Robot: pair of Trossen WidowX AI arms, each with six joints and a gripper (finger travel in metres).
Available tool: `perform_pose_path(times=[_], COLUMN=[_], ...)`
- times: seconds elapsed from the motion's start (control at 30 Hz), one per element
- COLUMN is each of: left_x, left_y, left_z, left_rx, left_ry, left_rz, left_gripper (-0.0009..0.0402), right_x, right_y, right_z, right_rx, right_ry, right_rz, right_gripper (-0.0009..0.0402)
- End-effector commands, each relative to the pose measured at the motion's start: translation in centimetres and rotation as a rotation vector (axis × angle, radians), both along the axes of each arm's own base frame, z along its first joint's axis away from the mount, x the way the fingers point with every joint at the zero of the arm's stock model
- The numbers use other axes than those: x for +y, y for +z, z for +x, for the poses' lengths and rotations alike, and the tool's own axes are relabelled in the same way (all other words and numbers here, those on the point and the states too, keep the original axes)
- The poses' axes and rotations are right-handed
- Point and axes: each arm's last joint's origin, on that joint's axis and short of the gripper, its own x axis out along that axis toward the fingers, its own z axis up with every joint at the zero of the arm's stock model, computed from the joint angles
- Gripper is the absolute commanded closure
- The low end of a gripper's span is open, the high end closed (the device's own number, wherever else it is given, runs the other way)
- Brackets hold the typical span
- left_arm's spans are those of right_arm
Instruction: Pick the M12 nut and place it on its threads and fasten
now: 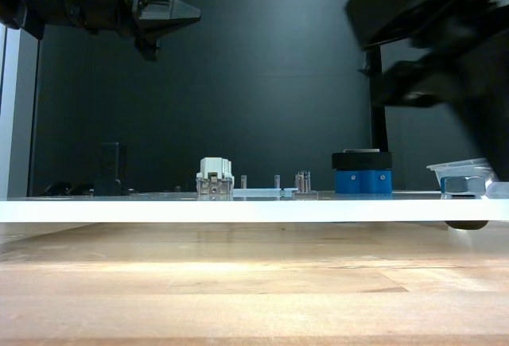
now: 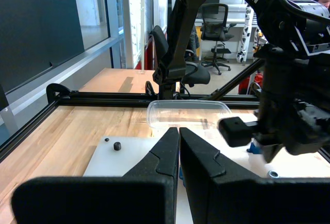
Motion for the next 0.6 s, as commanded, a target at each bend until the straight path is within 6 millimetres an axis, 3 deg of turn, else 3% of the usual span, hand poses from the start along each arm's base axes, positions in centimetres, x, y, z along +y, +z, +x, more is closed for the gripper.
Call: perform_pose_path(times=[0.03, 0.27, 0.47, 0.6], left_x=[0.0, 0.0, 0.0, 0.0], left_y=[0.0, 0.0, 0.0, 0.0], left_z=[0.0, 0.0, 0.0, 0.0], left_rx=[-0.002, -0.002, -0.001, -0.001], left_ry=[0.000, 0.000, 0.000, 0.000], left_rz=[0.000, 0.000, 0.000, 0.000], left_gripper=[0.0393, 0.0393, 0.0393, 0.0393], right_x=[-0.2, 0.2, 0.9, 0.6], right_y=[0.1, -0.2, -0.5, -0.1], right_z=[0.1, 0.6, 0.4, 0.1], right_rx=[-0.050, -0.075, 0.040, 0.035], right_ry=[-0.027, -0.033, 0.013, 0.005], right_rz=[-0.070, -0.017, 0.185, 0.140], right_gripper=[0.0393, 0.0393, 0.0393, 0.0393])
